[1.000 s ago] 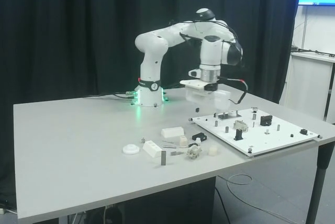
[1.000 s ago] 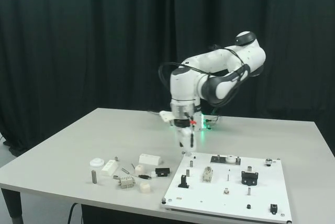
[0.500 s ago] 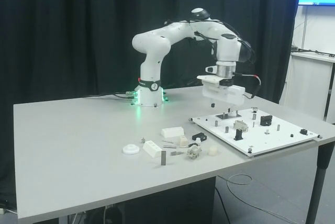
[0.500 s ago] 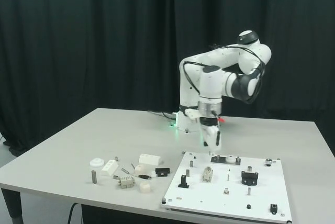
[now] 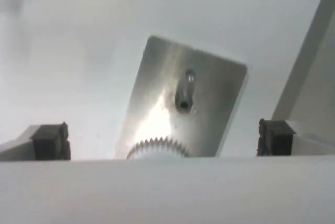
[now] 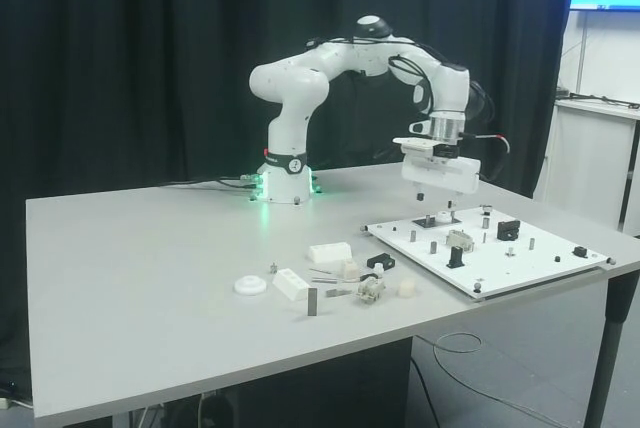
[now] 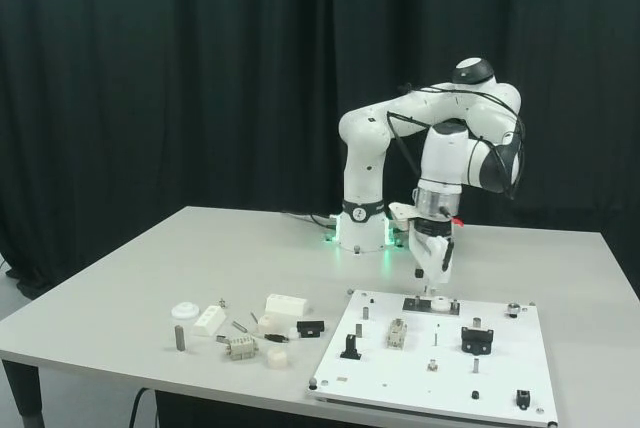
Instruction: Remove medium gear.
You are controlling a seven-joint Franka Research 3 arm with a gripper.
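- Wrist view: the white toothed medium gear (image 5: 157, 147) sits on a grey metal plate (image 5: 180, 98) with one bare steel peg (image 5: 184, 94) beside it; the two black fingertips (image 5: 49, 141) stand wide apart either side, gripping nothing.
- The plate lies at the far edge of the white square board (image 7: 400, 373), directly under the gripper (image 7: 432, 270).
- Several small black and grey fixtures stand on the board.
- About eight loose white and grey parts (image 7: 245, 333) lie on the grey table (image 7: 120, 298) beside it.
- Black curtains (image 7: 200, 68) hang behind.
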